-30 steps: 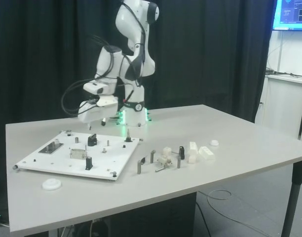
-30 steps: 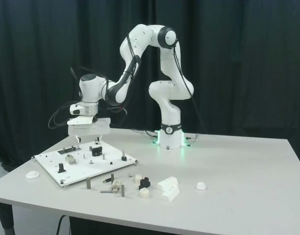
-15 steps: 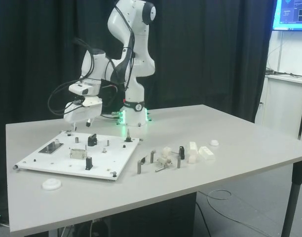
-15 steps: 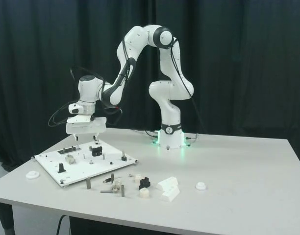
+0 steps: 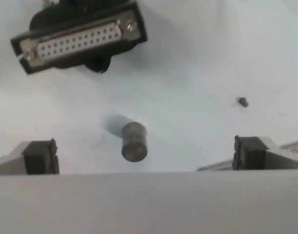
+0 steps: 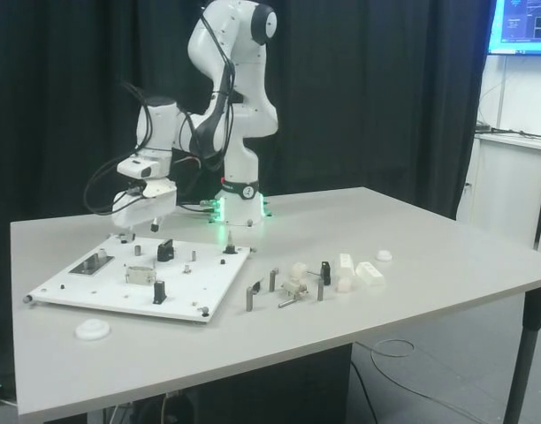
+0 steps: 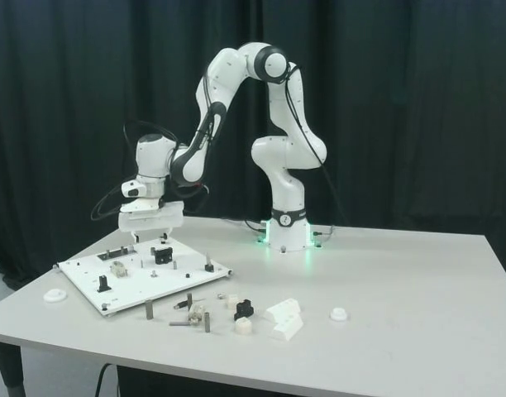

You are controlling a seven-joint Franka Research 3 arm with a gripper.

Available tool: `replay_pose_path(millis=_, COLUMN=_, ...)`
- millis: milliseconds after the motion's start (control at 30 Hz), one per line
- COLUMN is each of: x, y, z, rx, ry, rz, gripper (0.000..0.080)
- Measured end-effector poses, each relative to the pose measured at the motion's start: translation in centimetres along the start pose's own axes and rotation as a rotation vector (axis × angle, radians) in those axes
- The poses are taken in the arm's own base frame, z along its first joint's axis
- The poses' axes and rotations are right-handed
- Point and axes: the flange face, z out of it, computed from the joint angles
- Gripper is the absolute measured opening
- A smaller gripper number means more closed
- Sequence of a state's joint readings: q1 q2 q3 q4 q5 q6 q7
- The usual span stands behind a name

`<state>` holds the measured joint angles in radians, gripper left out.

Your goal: Remove round peg 4.

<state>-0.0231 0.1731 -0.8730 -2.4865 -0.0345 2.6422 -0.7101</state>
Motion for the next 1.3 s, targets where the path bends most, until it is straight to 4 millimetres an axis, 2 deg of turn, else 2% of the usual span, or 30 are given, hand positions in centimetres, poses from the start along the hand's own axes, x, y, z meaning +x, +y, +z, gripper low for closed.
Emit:
replay_pose_path(millis=300, x=-1.3, y=1.1, z=1.7, rx=0.021, ry=-0.004, rz=-0.001, gripper=0.0800)
replay_pose_path(millis=600, x=-1.9, y=1.2, z=3.2, rx=0.047, ry=-0.001, rz=0.004, gripper=0.0800)
replay_pose_path(millis=1300, x=-3.2, y=1.5, z=5.1, rx=0.079, ry=0.064, rz=0.034, gripper=0.0800)
